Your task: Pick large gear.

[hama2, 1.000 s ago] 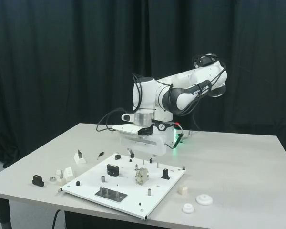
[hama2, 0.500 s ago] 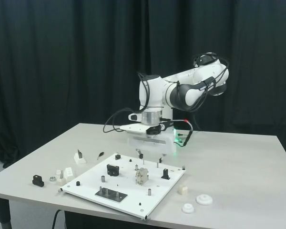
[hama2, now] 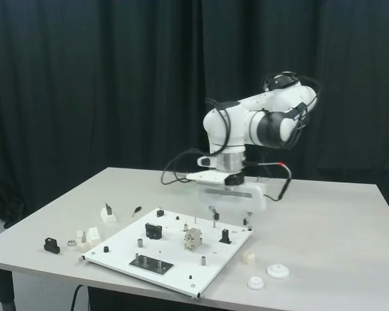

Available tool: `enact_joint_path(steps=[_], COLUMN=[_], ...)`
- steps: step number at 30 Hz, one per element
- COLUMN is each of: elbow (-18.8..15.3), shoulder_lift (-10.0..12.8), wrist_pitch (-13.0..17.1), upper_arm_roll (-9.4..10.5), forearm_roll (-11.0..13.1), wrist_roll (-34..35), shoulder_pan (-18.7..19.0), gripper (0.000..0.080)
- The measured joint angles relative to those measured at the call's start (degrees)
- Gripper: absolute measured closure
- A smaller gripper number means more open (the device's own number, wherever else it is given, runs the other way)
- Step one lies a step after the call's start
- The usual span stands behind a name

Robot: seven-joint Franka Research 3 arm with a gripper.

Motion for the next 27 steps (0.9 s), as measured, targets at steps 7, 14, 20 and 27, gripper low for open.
enact_joint_path(steps=[7,14,20,27], elbow=[4.15,8.19,10.51,11.77], shoulder_lift=[0.01,0.05,0.14,0.29], wrist_pitch=[0.10,0.55,2.23,5.01], upper_arm_roll=[2.03,4.73,7.14,10.06], forearm_roll=[0.63,0.62,0.21,-1.23], wrist_roll=[4.90,9.32,11.78,13.54], shoulder_pan=[0.51,0.54,0.56,0.56], gripper=[0.0003,0.0003,0.0003,0.0003])
